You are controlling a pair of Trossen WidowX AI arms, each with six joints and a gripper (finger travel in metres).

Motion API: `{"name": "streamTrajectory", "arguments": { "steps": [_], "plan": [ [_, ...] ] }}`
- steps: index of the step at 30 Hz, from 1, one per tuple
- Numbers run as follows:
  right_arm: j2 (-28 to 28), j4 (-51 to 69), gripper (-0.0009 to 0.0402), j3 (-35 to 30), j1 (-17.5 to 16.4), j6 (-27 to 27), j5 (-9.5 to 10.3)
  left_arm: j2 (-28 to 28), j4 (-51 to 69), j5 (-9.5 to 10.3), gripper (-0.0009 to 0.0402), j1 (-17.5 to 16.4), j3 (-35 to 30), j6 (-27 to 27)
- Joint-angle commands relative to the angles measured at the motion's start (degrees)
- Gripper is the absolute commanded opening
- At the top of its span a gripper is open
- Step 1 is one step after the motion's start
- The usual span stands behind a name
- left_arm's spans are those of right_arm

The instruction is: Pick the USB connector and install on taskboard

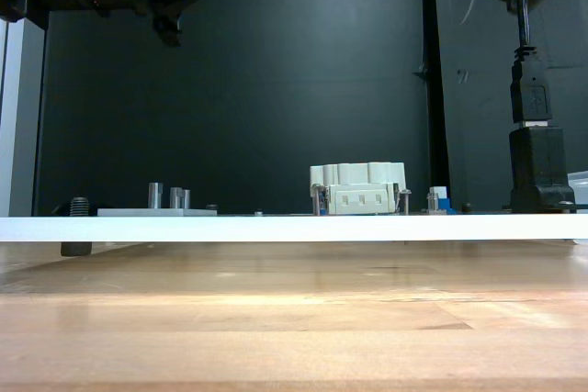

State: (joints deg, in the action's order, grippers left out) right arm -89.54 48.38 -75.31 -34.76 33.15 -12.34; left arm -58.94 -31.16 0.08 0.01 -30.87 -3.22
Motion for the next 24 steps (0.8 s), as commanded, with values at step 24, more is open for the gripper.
{"name": "streamTrajectory", "arguments": {
  "steps": [24],
  "plan": [
    [11.89,1.14,0.0000,5.68,10.14,-8.66,-0.04,-0.02,-0.02,-0.02,0.0000,0.00,0.00,0.00]
  ]
}}
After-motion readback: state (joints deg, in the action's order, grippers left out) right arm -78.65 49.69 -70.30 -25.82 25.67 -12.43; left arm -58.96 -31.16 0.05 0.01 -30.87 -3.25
